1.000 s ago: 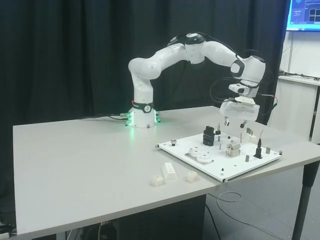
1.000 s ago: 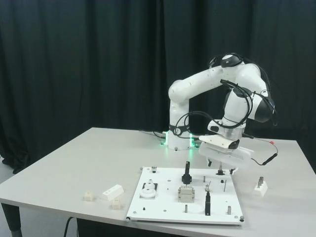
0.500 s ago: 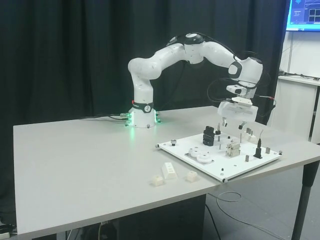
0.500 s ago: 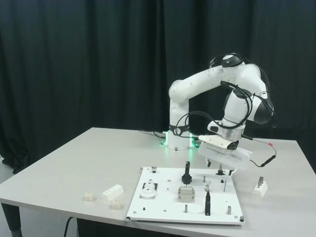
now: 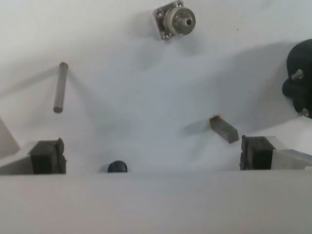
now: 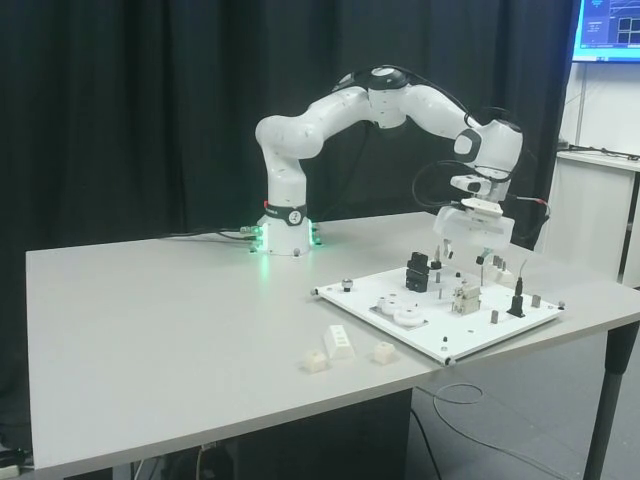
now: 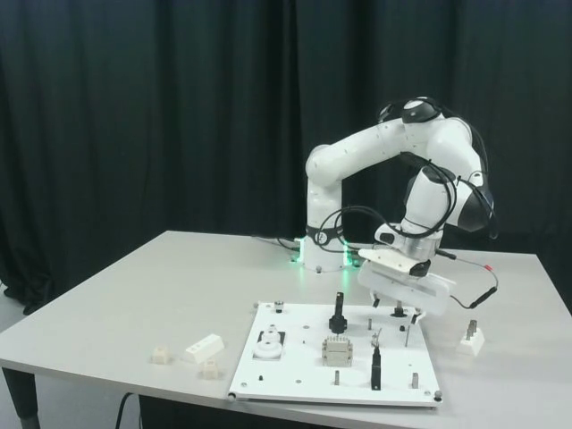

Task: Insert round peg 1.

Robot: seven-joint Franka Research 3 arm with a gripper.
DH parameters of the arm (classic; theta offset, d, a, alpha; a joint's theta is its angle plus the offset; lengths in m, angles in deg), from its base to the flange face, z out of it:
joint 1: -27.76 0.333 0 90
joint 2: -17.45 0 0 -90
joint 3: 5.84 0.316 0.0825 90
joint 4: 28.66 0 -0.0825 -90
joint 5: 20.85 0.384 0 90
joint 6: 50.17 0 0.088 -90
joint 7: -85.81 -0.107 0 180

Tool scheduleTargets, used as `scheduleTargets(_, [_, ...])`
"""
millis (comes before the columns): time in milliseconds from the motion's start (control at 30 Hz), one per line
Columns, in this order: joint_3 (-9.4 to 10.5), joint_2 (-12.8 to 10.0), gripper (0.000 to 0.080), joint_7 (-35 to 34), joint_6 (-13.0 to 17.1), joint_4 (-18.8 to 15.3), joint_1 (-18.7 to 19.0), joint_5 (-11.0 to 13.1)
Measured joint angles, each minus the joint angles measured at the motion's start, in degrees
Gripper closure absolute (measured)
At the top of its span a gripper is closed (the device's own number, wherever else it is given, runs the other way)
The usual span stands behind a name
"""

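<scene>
The gripper (image 5: 151, 157) hangs above the far part of the white board (image 7: 295, 371), and its two black fingertips (image 5: 47, 157) stand wide apart with nothing held between them. In the wrist view, a thin grey round peg (image 5: 60, 87) stands upright from the board. It is beyond the gap between the fingers and closer to one finger than to the other, not touching either. Nearer to the other finger a short square peg (image 5: 224, 128) stands on the board, also free of the gripper. A small black knob (image 5: 117, 166) shows between the fingers, close to the gripper body. Farther away there is a metal connector with a square flange (image 5: 175, 18), and a black part (image 5: 298, 73) sits at the edge of this view.

In the second room view, the white arm (image 7: 375, 143) bends over the board from its base with green lights (image 7: 308, 239). Three small white blocks (image 7: 204, 347) lie on the grey table (image 7: 134, 295), well apart from the gripper.
</scene>
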Motion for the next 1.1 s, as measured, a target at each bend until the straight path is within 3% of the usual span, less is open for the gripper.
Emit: scheduleTargets(1100, [1.12,0.01,0.0003,-0.79,6.30,-2.41,-0.04,0.07])
